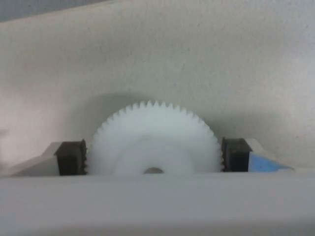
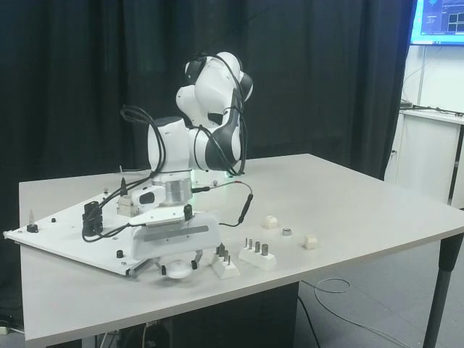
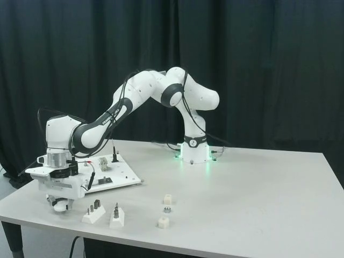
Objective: Insert large gear.
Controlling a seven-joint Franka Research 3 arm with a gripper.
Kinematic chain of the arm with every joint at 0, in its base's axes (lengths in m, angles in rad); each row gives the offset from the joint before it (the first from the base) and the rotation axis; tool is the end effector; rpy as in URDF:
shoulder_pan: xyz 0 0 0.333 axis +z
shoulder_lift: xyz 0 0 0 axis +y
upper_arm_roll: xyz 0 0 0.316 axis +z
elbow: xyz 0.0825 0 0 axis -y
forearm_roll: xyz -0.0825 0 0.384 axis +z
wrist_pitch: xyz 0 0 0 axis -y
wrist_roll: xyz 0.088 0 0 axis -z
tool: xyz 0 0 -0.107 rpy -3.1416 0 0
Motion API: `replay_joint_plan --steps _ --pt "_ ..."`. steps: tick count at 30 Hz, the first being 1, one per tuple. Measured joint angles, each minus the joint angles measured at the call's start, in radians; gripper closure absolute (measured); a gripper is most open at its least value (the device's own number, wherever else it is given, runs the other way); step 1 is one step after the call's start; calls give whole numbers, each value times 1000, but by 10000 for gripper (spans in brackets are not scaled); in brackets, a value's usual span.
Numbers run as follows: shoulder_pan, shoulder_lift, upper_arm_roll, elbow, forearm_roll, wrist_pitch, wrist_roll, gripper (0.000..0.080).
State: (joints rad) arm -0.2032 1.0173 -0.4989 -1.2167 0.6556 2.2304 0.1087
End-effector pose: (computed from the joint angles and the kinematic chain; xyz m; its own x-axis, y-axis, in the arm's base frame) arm 0.6619 -0.3879 0.2046 0.5695 -0.8168 0.0924 -0.8035 -0.5769 -0.1467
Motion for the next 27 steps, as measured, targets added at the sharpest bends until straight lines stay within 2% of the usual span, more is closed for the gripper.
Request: replay_joint_plan --steps 27 --pt "1 -1 -9 9 -21 -8 17 206"
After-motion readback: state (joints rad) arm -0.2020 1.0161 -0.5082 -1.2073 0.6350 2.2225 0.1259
